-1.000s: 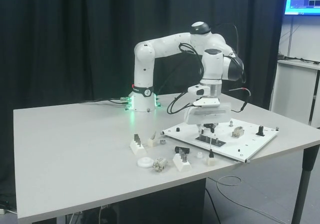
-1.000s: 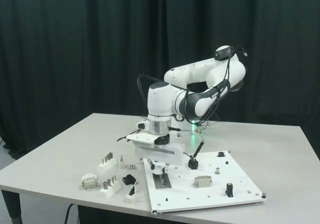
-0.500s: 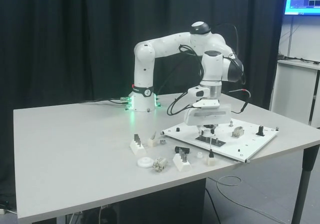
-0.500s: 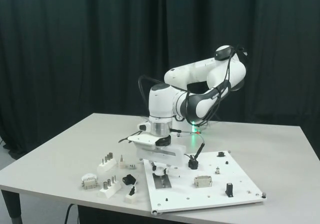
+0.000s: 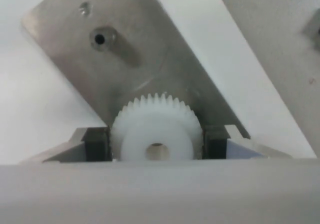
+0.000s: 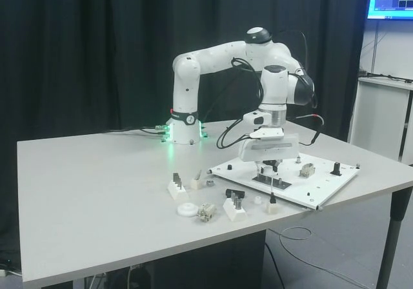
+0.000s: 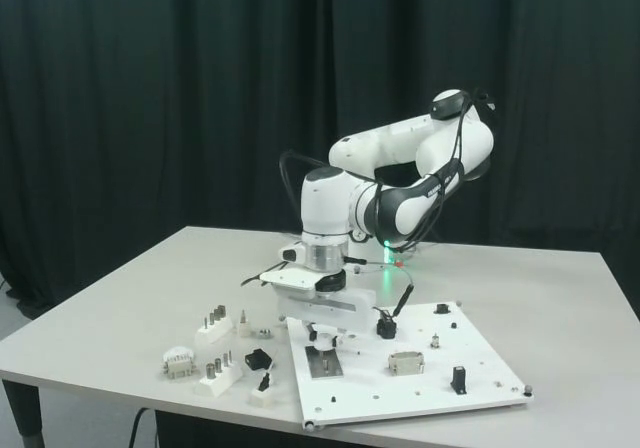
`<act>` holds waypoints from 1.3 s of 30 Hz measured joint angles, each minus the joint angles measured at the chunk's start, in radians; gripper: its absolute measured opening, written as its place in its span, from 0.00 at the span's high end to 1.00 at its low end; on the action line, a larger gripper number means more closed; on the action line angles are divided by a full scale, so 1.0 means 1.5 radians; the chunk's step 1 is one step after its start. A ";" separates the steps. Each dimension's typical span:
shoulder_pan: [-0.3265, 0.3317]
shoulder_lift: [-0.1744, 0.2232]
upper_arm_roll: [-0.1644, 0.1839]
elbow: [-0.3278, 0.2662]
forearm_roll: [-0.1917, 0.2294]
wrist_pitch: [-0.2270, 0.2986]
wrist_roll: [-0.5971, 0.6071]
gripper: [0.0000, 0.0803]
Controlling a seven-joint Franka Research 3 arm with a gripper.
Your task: Insert medium gear.
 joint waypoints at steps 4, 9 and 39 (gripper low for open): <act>0.005 -0.001 -0.001 -0.005 0.000 0.000 0.000 0.51; 0.007 -0.001 -0.001 -0.007 0.000 0.002 0.000 0.51; 0.007 -0.001 0.003 -0.009 0.003 0.021 0.000 0.51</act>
